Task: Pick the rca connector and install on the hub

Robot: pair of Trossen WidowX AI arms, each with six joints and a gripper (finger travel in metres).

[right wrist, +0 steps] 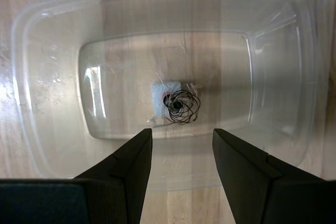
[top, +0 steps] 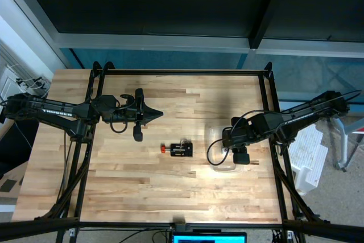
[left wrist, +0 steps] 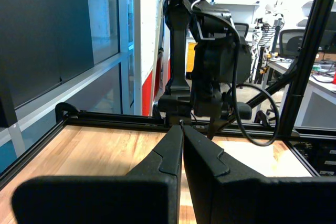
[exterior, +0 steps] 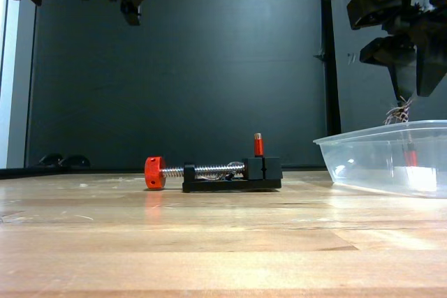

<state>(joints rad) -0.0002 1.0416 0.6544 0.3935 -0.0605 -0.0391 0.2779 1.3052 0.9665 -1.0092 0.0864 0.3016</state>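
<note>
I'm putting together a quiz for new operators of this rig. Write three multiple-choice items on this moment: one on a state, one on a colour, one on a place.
1. The left gripper: how do its jaws stand?
A. Wide open
B. Shut on nothing
C. Clamped on a cable

2. The knob at the end of the hub is:
A. Blue
B. White
C. Red-orange

3. The right gripper is:
A. Above the clear tray
B. Touching the hub
C. Beside the left gripper

Answers:
1 B: its wrist view shows the jaws meeting with nothing between them; it hangs raised at the left, away from the hub.
2 C: the low view shows the knob's colour plainly.
3 A: its wrist view looks down into the tray between open jaws.
</note>
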